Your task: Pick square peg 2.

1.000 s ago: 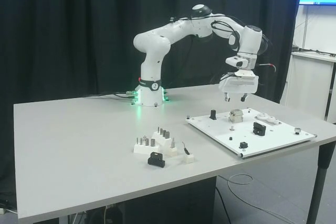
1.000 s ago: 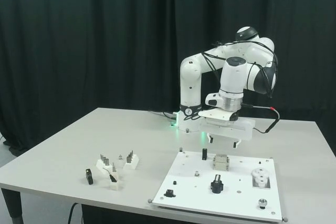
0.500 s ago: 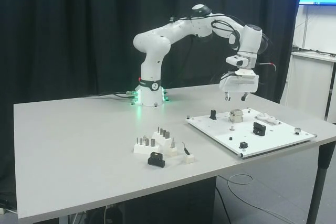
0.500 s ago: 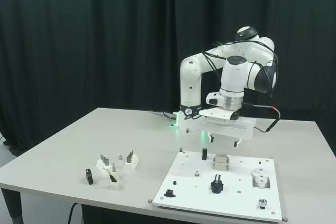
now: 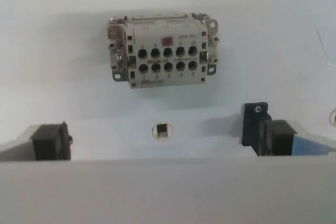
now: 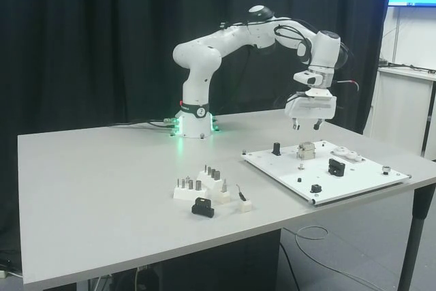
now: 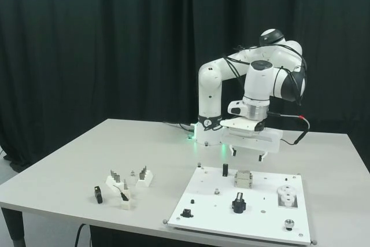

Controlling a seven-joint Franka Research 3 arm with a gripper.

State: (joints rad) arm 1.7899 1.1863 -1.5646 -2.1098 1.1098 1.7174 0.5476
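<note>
Fingers (image 6: pixel 305 127) hanging open w/ nothing held over white board (image 6: pixel 354 180); peg block (image 6: pixel 204 183) sitting well apart — pegs probably stiff, light, slippery; gripping flat sides.

Even overhead room light, black curtain (image 7: pixel 115 44) dim; wrist view soft, faint shadows under connector (image 5: pixel 163 51).

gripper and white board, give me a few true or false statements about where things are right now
1. The gripper hangs in the air above the white board. True.
2. The gripper holds a peg. False: nothing is between its fingers.
3. The multi-pin connector sits on the white board. True.
4. The peg holders stand on the white board. False: they stand on the grey table, apart from the board.
5. Green light shows at the arm's base. True.
</note>
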